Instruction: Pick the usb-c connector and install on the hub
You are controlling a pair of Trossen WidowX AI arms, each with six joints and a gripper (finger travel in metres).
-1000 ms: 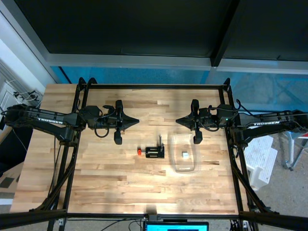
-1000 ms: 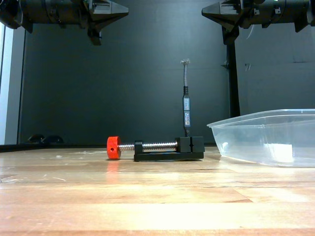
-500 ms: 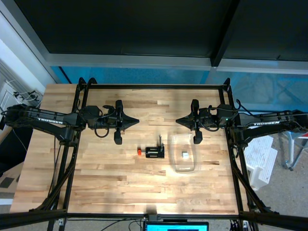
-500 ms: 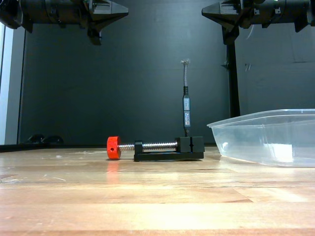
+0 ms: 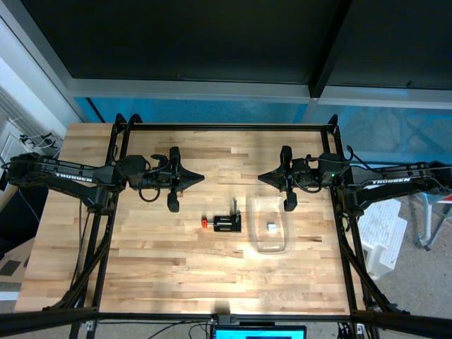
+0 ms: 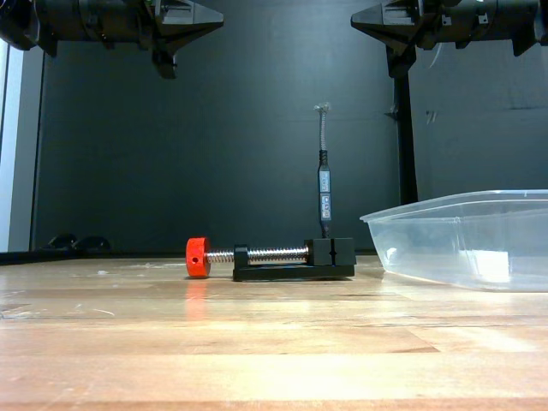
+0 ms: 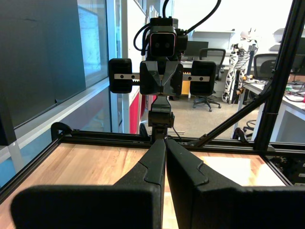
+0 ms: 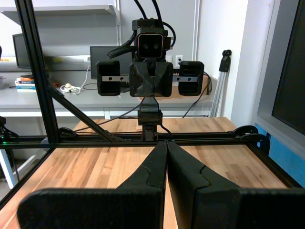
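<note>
The near part of the table is plain wood. Past it, around mid-table, lies the hub, flat on the wood. Its orange-red knob points toward the left arm's side, and a thin dark pin stands upright from its black block. Just beside the hub, on the right arm's side and apart from it, sits a clear tray holding a small white piece. The connector is too small to make out in any view.

Farther back, both arms reach inward, level and high above the wood. The left gripper hangs beyond the hub and to its left. Its fingers are pressed together with nothing between them. The right gripper faces it, apart from it, beyond the tray's far end. Its fingers are likewise closed together on nothing.
</note>
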